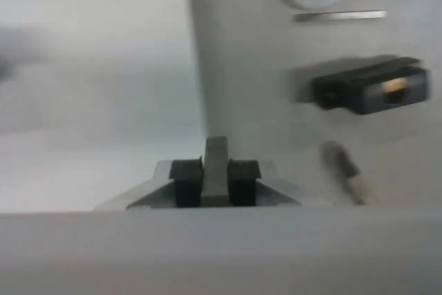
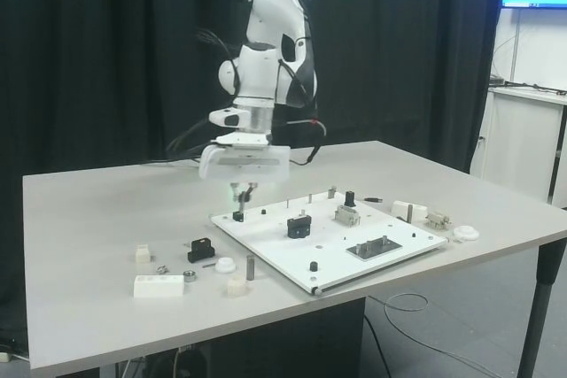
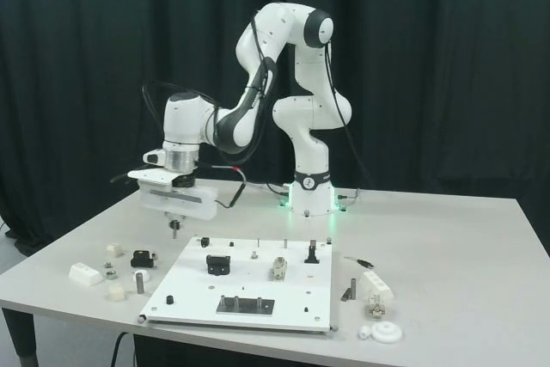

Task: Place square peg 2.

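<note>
In the wrist view a grey square peg stands upright between my two black fingertips, and my gripper is shut on it. In the room views the gripper hangs a little above the table, just off the corner of the white board that is farthest from the loose parts' side edge. A small black post stands on that corner, below and beside the peg. The peg's lower end is hidden in the wrist view.
The board carries a black block, a grey plate with pins and several posts. Loose parts lie on the table beside it: a black clip, a white wheel, a white block. The wrist view shows a black part.
</note>
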